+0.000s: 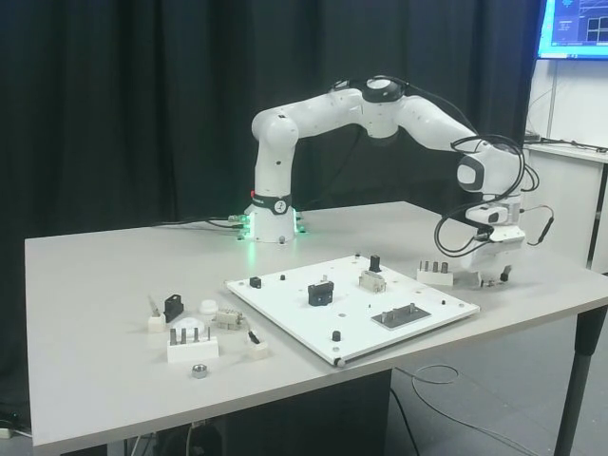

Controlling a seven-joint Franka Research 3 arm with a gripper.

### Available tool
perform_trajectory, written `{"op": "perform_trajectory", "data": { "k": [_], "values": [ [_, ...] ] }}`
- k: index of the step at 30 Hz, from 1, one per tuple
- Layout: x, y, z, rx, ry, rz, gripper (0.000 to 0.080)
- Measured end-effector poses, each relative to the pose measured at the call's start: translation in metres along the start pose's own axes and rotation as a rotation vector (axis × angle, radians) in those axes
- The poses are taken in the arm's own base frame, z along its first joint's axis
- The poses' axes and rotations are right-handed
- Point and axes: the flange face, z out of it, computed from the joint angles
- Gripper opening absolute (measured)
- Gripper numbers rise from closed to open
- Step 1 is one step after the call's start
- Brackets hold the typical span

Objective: Pick square peg 1.

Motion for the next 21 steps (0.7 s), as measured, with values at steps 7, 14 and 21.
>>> {"op": "perform_trajectory", "data": {
  "k": [7, 14, 21],
  "values": [
    [0.001, -0.002, -0.009, 0.015, -0.001, 0.002, 0.0799],
    [0.003, -0.005, -0.021, 0.034, -0.003, 0.003, 0.0799],
    [0.007, -0.007, -0.035, 0.046, 0.008, -0.011, 0.0800]
  ]
}}
